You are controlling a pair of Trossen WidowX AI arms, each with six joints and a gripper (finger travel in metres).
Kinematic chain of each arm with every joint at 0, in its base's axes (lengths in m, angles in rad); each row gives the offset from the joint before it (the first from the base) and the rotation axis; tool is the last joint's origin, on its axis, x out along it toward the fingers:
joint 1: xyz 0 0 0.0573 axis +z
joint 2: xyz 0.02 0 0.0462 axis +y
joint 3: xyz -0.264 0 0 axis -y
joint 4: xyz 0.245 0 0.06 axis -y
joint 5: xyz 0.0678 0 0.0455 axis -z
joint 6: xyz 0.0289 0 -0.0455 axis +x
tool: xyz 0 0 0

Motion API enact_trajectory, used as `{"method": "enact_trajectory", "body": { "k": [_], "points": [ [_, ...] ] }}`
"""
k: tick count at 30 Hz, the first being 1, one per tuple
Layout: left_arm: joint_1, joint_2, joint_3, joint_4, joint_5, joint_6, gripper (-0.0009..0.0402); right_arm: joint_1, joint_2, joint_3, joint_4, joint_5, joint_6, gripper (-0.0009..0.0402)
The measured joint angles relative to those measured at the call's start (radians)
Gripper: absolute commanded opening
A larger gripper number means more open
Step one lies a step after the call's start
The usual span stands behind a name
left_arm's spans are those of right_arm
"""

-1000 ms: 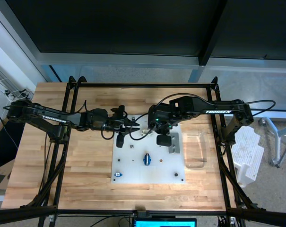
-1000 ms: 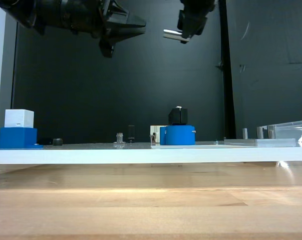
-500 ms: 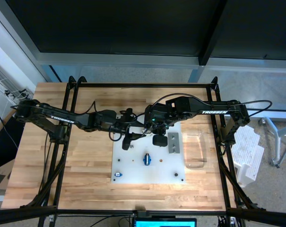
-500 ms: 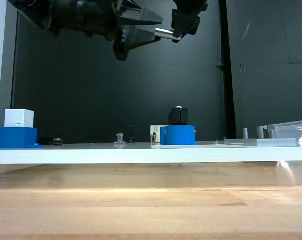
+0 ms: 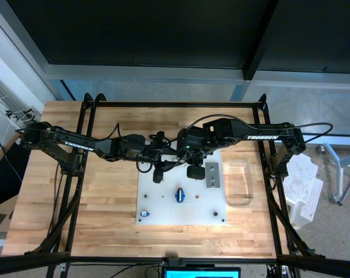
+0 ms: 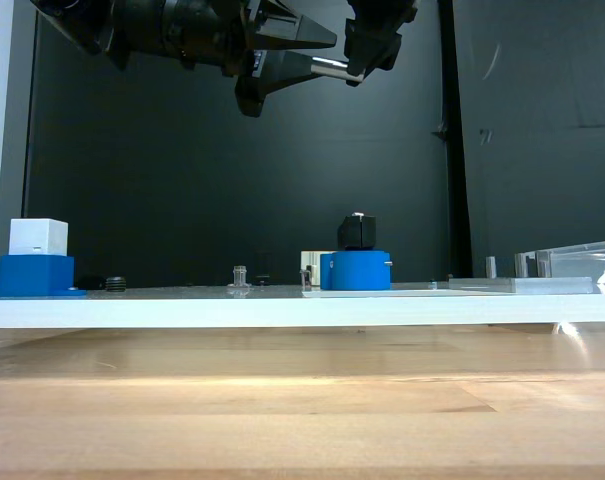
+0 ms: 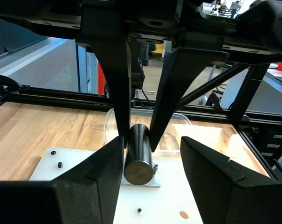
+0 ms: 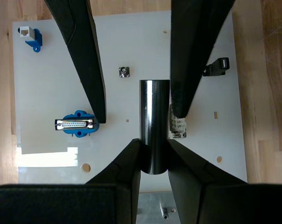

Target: Pick the 16mm cylinder and install on the taskboard

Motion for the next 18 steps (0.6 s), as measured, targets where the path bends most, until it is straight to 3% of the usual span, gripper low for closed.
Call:
{"method": "enact_trajectory", "body": {
  "k": [18],
  "points": [
    [0.000,-0.001,0.000,-0.007,0.001,0.024,0.0136,0.000,0.000,0.000,0.000,-0.002,0.024,0.0009]
  ]
}}
